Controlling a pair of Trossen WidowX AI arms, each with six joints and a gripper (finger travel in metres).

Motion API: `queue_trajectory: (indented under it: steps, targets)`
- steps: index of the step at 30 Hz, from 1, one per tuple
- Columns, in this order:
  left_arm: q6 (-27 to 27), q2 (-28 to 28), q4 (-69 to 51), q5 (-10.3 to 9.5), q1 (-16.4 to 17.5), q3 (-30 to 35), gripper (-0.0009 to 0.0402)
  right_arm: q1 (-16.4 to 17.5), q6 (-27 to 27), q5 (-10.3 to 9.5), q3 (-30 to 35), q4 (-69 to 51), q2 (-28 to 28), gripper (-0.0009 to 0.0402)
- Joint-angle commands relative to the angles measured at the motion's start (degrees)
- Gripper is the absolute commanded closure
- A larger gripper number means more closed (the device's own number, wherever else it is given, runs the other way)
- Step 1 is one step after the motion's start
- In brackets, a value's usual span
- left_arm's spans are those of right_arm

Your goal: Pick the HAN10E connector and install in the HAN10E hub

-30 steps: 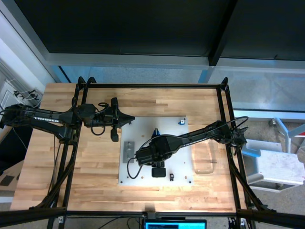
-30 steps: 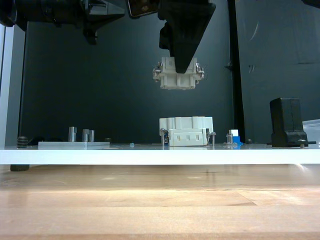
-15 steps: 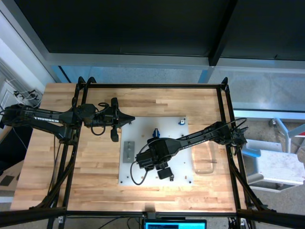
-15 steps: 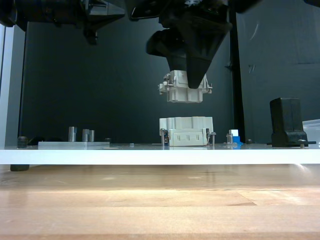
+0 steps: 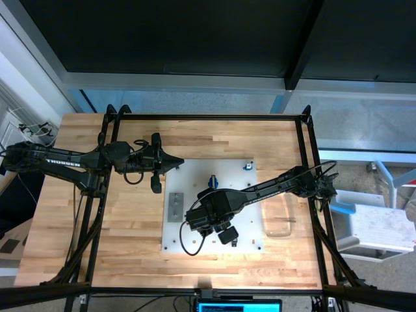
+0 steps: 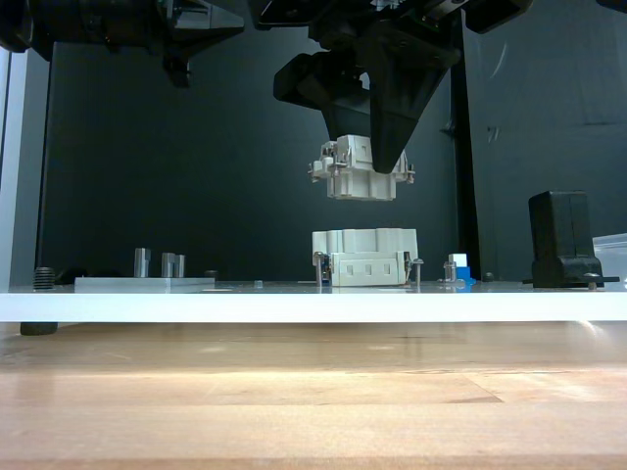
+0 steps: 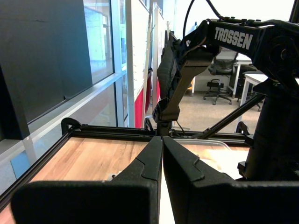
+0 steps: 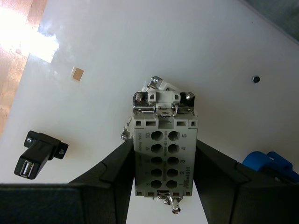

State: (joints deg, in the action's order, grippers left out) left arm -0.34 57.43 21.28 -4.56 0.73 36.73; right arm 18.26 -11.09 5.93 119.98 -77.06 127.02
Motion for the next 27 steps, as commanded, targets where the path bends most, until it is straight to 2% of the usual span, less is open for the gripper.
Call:
queue_trajectory:
  steps: [1, 5, 9, 13, 14, 19, 27]
  targets:
    - [0.00, 0.02, 0.02, 0.02, 0.00, 0.02, 0.0393, 0.00, -1.68, 0.02, 0.02, -0.44, -0.04, 0.0393]
    - [0.00, 0.02, 0.02, 0.02, 0.02, 0.02, 0.0393, 0.00, -12.83, -0.15, 0.02, -0.63, -0.04, 0.0393]
    - [0.00, 0.02, 0.02, 0.02, 0.02, 0.02, 0.0393, 0.02, -30.69, -0.39, 0.02, -0.96, -0.04, 0.0393]
    - [0.00, 0.02, 0.02, 0.02, 0.02, 0.02, 0.0393, 0.00, -53.24, -6.91, 0.02, -2.56, -0.07, 0.0393]
    - [0.00, 0.02, 0.02, 0.00, 0.02, 0.02, 0.0393, 0.00, -58.38, -7.32, 0.02, -2.89, -0.09, 0.0393]
    - [0.00, 0.02, 0.02, 0.00, 0.02, 0.02, 0.0393, 0.00, -79.08, -7.39, 0.02, -2.80, -0.11, 0.0393]
    - [0.00, 0.02, 0.02, 0.02, 0.00, 0.02, 0.0393, 0.00, -107.34, -7.08, 0.02, -2.67, -0.04, 0.0393]
